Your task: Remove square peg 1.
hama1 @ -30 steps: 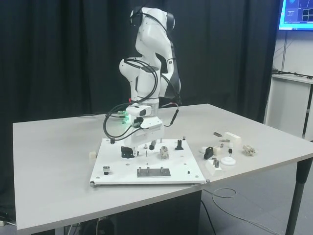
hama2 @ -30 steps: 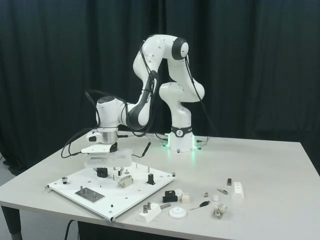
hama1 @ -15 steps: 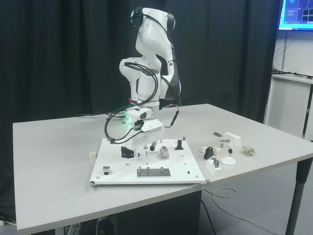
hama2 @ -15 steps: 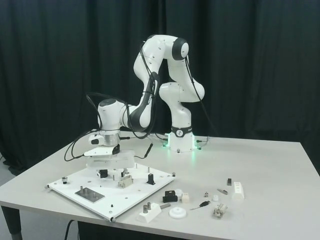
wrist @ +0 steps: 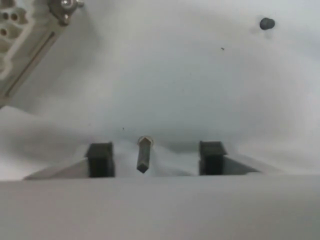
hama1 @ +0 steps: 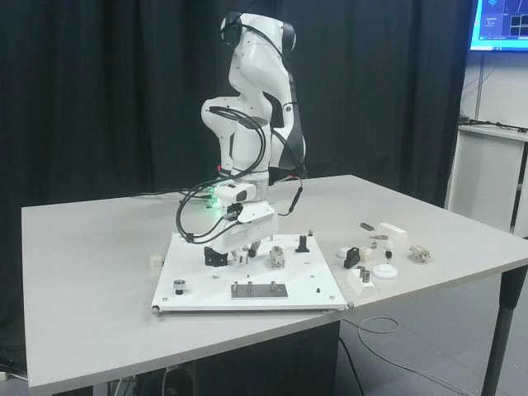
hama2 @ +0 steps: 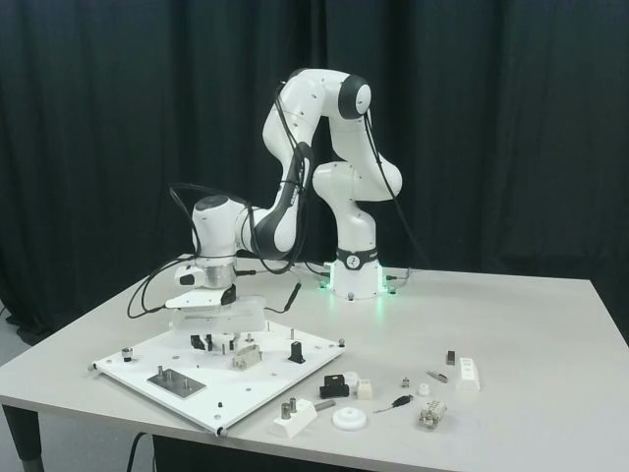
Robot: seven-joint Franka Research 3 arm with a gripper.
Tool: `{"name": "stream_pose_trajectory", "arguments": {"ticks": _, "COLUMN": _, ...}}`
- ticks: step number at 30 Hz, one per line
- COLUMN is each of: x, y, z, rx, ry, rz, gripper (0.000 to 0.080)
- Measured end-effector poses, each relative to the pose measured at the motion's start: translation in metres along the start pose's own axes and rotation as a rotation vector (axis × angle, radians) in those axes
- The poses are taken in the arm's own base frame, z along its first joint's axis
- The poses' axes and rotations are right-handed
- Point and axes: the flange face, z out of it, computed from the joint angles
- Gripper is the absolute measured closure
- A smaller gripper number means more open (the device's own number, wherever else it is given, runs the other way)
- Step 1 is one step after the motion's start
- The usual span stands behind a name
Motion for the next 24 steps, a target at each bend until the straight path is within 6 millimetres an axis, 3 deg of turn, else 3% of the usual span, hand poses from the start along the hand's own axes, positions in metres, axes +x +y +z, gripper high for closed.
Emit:
{"name": "stream_pose_trajectory", "arguments": {"ticks": 4, "x": -0.0001, "y": 0.0, "z": 0.0005, "rx": 0.0, "ry": 0.0, "rz": 0.001, "gripper": 0.0288}}
{"name": "stream_pose_trajectory", "arguments": {"ticks": 5, "x": -0.0001, "y": 0.0001, "z": 0.0006, "rx": 0.001, "ry": 0.0, "rz": 0.002, "gripper": 0.0452}}
{"name": "stream_pose_trajectory", "arguments": {"ticks": 6, "x": -0.0001, "y": 0.0001, "z": 0.0006, "rx": 0.001, "ry": 0.0, "rz": 0.002, "gripper": 0.0452}}
{"name": "stream_pose_trajectory", "arguments": {"ticks": 7, "x": -0.0003, "y": -0.0004, "z": 0.0008, "rx": 0.002, "ry": -0.001, "rz": 0.003, "gripper": 0.063}}
{"name": "stream_pose_trajectory", "arguments": {"ticks": 11, "x": -0.0012, "y": -0.0033, "z": 0.0016, "rx": 0.009, "ry": -0.004, "rz": 0.007, "gripper": 0.063}}
{"name": "stream_pose_trajectory", "arguments": {"ticks": 12, "x": -0.0014, "y": -0.0035, "z": 0.0017, "rx": 0.009, "ry": -0.004, "rz": 0.006, "gripper": 0.0759}}
{"name": "stream_pose_trajectory", "arguments": {"ticks": 24, "x": -0.0017, "y": -0.0038, "z": 0.0015, "rx": 0.009, "ry": -0.005, "rz": 0.006, "gripper": 0.0777}}
